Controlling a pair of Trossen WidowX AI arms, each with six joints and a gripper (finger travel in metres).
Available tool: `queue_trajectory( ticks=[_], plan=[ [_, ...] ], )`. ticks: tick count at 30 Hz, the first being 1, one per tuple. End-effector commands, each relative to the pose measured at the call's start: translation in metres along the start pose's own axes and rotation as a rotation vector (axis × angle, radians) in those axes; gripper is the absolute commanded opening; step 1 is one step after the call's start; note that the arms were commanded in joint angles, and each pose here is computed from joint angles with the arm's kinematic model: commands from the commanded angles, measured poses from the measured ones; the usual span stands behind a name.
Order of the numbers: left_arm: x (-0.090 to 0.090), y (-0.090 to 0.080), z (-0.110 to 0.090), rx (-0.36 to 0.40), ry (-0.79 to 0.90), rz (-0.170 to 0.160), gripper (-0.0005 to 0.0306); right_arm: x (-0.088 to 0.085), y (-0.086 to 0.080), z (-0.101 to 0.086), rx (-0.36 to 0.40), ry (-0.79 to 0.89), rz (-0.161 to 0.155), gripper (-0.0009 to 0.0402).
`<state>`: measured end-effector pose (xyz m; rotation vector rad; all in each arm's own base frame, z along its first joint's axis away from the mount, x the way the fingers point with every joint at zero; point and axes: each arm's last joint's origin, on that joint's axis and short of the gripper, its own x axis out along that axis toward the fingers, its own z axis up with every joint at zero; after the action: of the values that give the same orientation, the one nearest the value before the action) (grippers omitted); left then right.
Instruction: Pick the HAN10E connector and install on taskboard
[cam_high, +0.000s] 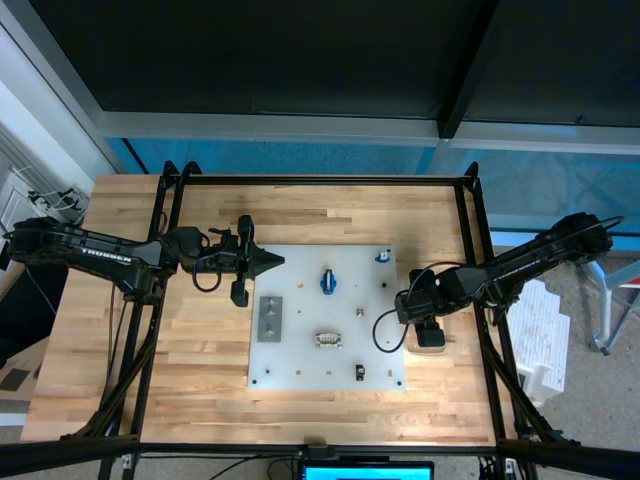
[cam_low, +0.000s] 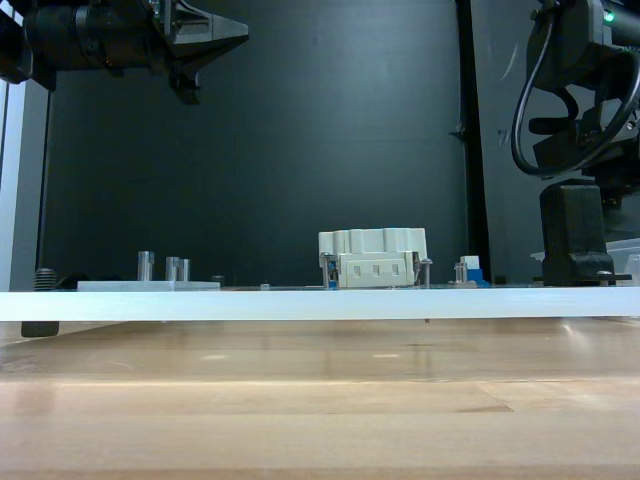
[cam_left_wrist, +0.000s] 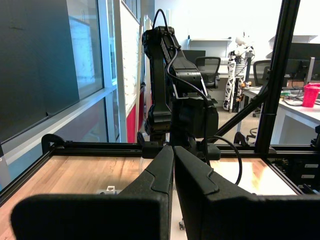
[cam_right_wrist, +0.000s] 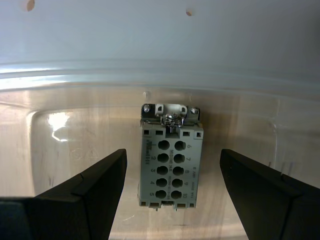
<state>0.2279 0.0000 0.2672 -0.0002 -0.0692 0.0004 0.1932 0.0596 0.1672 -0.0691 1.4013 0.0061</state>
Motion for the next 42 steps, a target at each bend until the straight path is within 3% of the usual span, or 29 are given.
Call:
queue_trajectory(
  ticks=[1,14,33,42],
  plan=[
    [0.0,0.0,0.0,0.0,0.0,0.0,0.0001,0.002,0.0,-0.001,0.0,-0.003,0.0,0.0256],
    [0.0,0.0,0.0,0.0,0.0,0.0,0.0001,0.007,-0.002,-0.001,0.002,-0.002,0.0,0.0215],
    [0.0,0.0,0.0,0.0,0.0,0.0,0.0001,0.004,-0.002,0.0,0.003,0.007,0.005,0.0047],
    [0.0,0.0,0.0,0.0,0.0,0.0,0.0001,-0.023,-0.003,0.007,0.004,0.008,0.004,0.0029]
  ],
)
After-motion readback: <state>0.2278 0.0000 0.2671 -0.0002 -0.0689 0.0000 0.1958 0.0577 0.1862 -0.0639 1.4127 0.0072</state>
